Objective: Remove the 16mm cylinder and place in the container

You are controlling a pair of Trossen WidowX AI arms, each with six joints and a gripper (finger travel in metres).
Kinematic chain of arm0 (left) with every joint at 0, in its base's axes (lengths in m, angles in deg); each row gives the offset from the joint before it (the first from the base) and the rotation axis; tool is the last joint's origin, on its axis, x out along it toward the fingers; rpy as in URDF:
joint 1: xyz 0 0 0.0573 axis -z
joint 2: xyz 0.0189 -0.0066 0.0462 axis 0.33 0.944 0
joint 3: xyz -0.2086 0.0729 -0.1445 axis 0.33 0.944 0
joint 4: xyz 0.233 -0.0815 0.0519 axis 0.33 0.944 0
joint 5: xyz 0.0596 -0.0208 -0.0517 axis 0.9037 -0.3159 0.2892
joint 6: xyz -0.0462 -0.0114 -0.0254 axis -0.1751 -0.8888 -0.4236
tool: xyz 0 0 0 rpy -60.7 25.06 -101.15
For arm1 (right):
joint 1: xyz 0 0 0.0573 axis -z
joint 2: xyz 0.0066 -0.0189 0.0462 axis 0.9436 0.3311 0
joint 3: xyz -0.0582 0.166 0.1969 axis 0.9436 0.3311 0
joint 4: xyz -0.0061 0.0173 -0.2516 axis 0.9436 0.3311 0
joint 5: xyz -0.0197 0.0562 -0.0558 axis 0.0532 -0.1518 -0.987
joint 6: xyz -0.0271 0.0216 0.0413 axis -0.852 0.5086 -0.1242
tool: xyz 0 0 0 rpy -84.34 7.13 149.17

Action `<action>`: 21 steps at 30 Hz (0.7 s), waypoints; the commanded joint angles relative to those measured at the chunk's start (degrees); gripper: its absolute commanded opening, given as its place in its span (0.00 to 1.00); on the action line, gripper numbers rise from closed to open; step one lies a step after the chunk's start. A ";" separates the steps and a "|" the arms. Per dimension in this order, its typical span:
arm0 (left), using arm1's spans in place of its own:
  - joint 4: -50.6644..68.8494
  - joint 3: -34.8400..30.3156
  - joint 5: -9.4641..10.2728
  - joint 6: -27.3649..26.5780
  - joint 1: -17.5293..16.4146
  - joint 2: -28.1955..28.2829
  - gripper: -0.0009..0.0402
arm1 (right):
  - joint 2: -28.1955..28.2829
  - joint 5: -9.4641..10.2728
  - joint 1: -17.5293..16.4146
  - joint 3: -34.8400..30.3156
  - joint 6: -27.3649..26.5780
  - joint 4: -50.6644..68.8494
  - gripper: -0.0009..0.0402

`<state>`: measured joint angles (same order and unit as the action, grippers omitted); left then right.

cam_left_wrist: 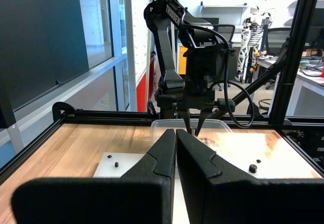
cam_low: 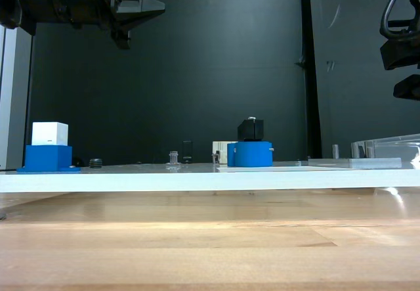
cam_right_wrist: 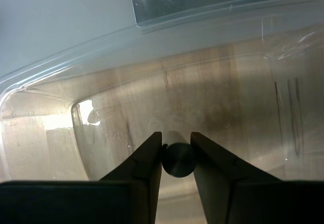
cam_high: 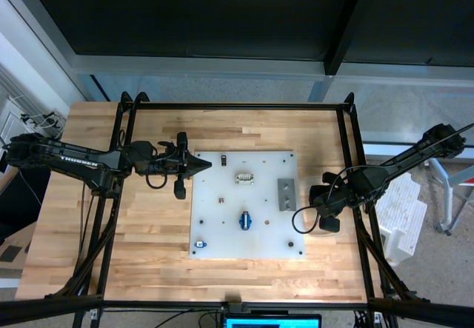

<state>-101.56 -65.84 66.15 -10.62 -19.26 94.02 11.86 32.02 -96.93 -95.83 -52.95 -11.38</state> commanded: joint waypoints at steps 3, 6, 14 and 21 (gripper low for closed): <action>0.00 0.00 -0.02 0.00 0.00 0.02 0.02 | 0.04 -0.04 0.00 -0.81 0.07 0.07 0.42; 0.00 0.00 -0.02 0.00 0.00 0.02 0.02 | 0.04 -0.02 0.00 -0.96 0.31 0.09 0.50; 0.00 0.00 -0.02 0.00 -0.02 0.02 0.02 | 0.04 -2.27 0.07 -4.98 0.22 0.15 0.57; 0.00 0.00 -0.02 0.00 -0.02 0.02 0.02 | 0.02 -8.44 0.15 -8.24 -0.39 -0.68 0.57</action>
<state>-101.54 -65.84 66.15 -10.65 -19.26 94.02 11.88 24.92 -96.79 -103.65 -53.41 -11.51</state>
